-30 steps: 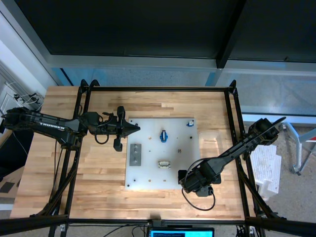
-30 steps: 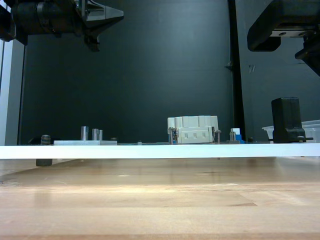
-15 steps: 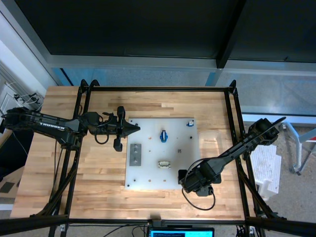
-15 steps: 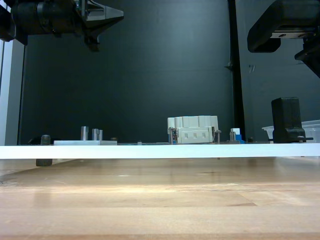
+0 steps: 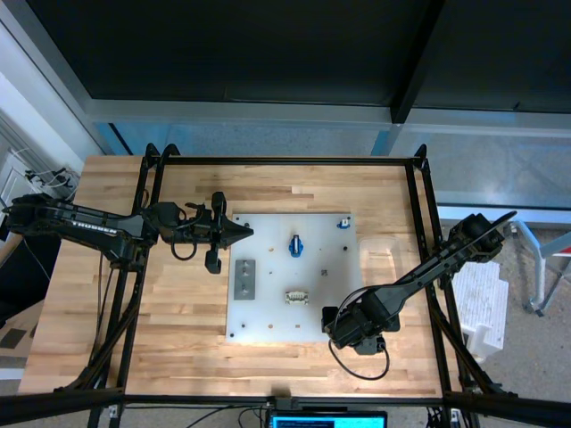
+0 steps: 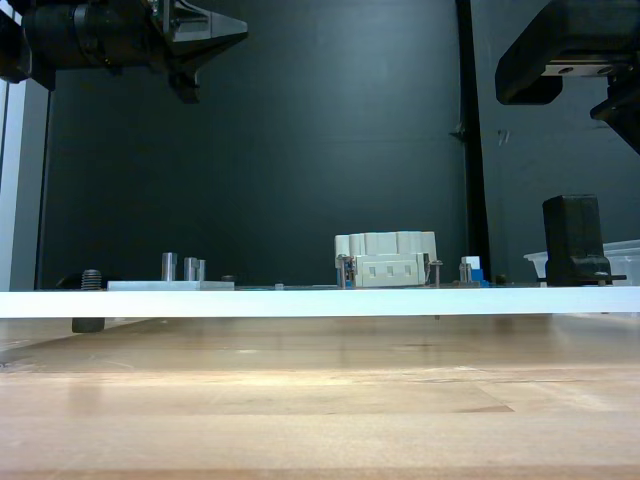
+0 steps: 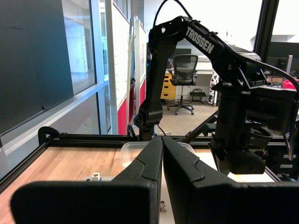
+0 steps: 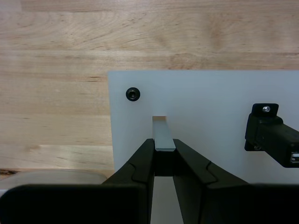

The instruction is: Pick the 16mm bar and install on taskboard

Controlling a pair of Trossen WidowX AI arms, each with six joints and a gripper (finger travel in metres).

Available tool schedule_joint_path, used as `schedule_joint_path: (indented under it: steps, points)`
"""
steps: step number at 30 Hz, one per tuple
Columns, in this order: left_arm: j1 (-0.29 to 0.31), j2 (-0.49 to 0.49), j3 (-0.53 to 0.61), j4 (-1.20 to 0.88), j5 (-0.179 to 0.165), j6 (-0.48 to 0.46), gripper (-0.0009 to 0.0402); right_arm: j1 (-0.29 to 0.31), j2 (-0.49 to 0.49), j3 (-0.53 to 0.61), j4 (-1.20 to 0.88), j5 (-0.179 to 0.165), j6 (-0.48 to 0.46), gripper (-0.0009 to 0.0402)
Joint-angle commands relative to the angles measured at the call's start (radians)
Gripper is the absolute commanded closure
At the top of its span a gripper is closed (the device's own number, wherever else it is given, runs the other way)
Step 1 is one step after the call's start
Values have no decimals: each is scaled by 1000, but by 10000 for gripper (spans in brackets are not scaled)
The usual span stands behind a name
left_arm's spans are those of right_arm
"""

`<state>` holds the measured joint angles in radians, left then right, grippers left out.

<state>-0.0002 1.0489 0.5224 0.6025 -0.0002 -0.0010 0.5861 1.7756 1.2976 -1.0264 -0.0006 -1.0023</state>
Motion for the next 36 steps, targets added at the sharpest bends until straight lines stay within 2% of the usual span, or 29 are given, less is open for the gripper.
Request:
schedule_joint_path:
  steps: [1,8,36]
  points:
    - [0,0,0,0,0,0,393,2,0,0,1,-1,1,393]
    - [0,0,0,0,0,0,393,4,12,0,14,-18,2,393]
    - [0,0,0,0,0,0,393,2,19,-62,93,-19,-1,393]
